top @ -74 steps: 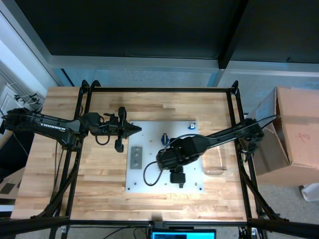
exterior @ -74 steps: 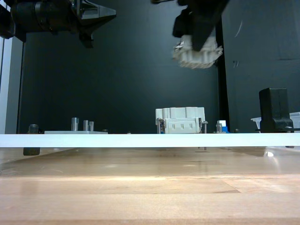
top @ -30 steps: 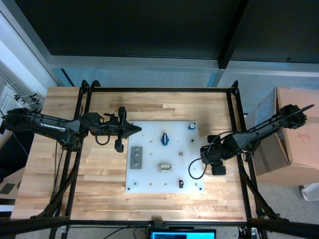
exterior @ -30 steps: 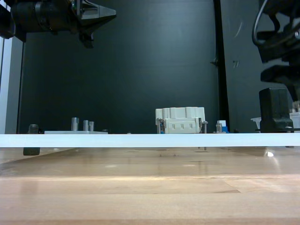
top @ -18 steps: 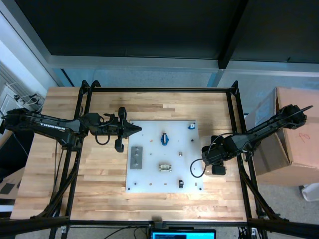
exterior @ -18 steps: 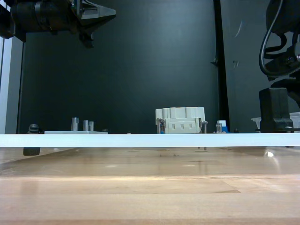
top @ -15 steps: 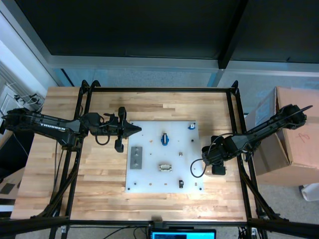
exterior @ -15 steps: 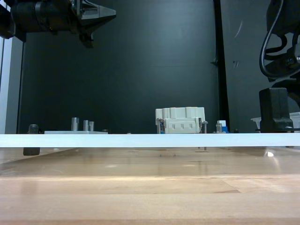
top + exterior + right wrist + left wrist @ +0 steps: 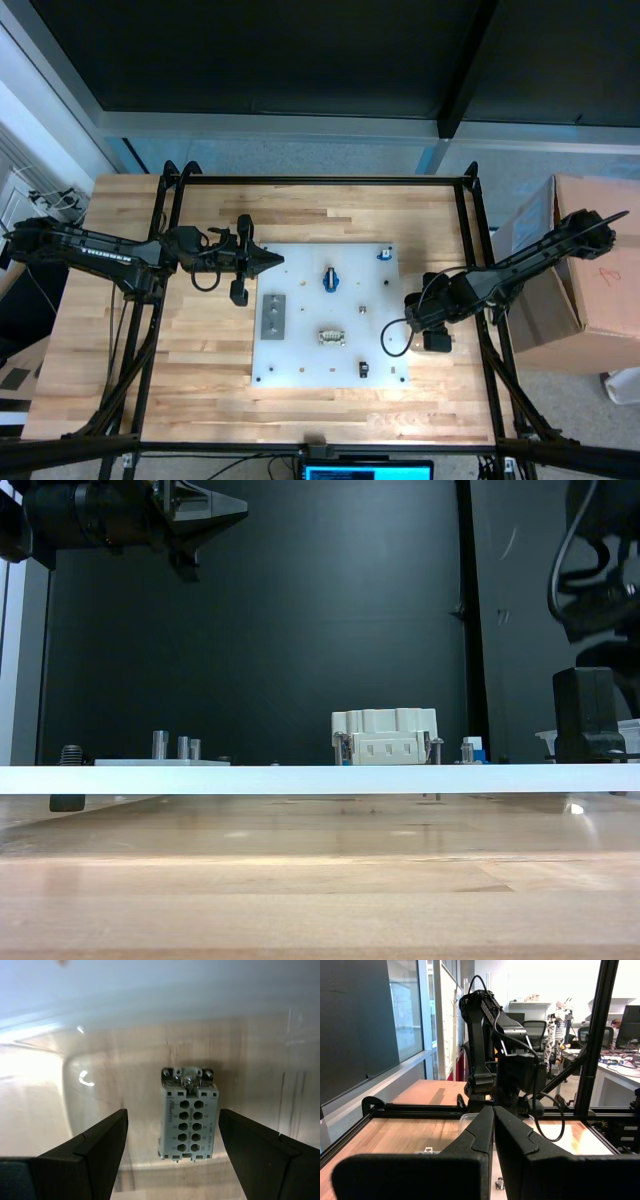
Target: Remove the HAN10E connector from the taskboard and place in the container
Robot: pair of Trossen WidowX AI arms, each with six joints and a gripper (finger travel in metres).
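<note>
The grey HAN10E connector (image 9: 189, 1115) lies free on the floor of the clear container (image 9: 75, 1075), pin face up, straight below my right gripper (image 9: 172, 1116). That gripper is open, one finger on each side of the connector and not touching it. From above, the right gripper (image 9: 436, 338) hangs just off the white taskboard's (image 9: 300, 370) right edge. The connector's beige mating base (image 9: 332, 338) stays mounted on the board (image 9: 385, 737). My left gripper (image 9: 270, 259) hovers high by the board's left edge, fingers shut (image 9: 493, 1110) on nothing.
The board also carries a grey block with metal pegs (image 9: 273, 316), a blue part (image 9: 331, 279) and a black block (image 9: 588, 717) at its near right. A black frame surrounds the table, and a cardboard box (image 9: 590, 270) stands beyond its right edge.
The right gripper, earlier holding the connector above the board, has carried it rightward to the container and let it go; it now lies there. The left arm has not moved.
</note>
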